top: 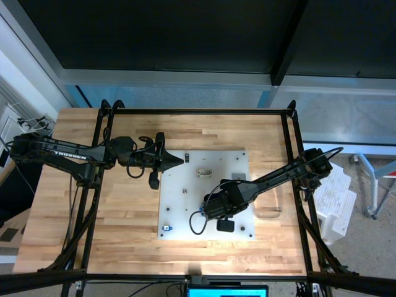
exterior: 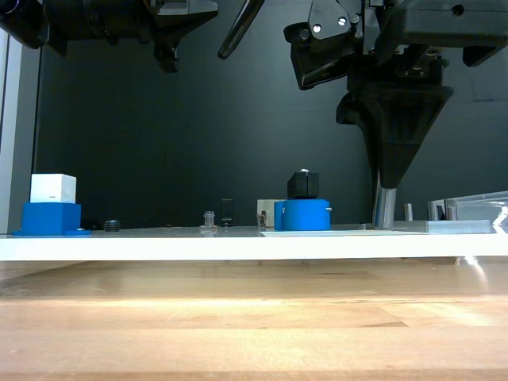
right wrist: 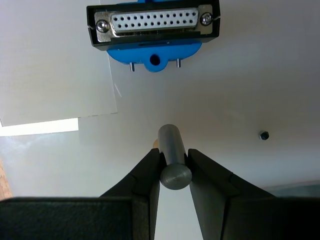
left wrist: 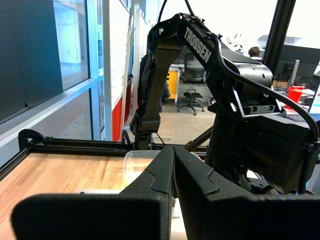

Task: Pick the 16mm cylinder and install on the taskboard

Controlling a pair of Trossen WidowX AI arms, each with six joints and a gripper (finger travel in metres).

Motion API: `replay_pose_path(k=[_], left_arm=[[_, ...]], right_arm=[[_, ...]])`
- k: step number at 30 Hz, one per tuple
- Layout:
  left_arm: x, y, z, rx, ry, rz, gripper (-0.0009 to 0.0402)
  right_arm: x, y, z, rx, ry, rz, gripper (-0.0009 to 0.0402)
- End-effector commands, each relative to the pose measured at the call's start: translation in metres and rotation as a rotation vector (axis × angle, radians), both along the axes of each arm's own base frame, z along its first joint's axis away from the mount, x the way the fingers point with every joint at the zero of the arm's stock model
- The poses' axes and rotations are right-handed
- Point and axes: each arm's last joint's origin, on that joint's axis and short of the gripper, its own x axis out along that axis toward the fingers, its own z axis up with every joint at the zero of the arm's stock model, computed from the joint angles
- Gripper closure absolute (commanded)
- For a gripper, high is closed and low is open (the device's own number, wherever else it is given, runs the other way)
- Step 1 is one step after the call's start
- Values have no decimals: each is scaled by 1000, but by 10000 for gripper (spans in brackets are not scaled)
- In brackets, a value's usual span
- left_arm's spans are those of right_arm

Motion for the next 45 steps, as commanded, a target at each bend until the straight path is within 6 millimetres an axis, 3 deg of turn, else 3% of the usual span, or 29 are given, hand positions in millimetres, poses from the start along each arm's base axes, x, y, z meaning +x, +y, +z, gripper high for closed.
replay_pose_path(k=[1, 12, 29, 45], left_arm=[[0, 0, 0, 0, 0, 0, 393], [0, 0, 0, 0, 0, 0, 393], [0, 0, 0, 0, 0, 0, 393], [0, 0, 0, 0, 0, 0, 393]], right_arm=[[-1, 0, -1, -2, 4, -1, 389], [-3, 3, -2, -3, 8, 6, 389], [-13, 3, 16, 0, -32, 19, 389], [-6, -2, 29, 7, -60, 26, 389]])
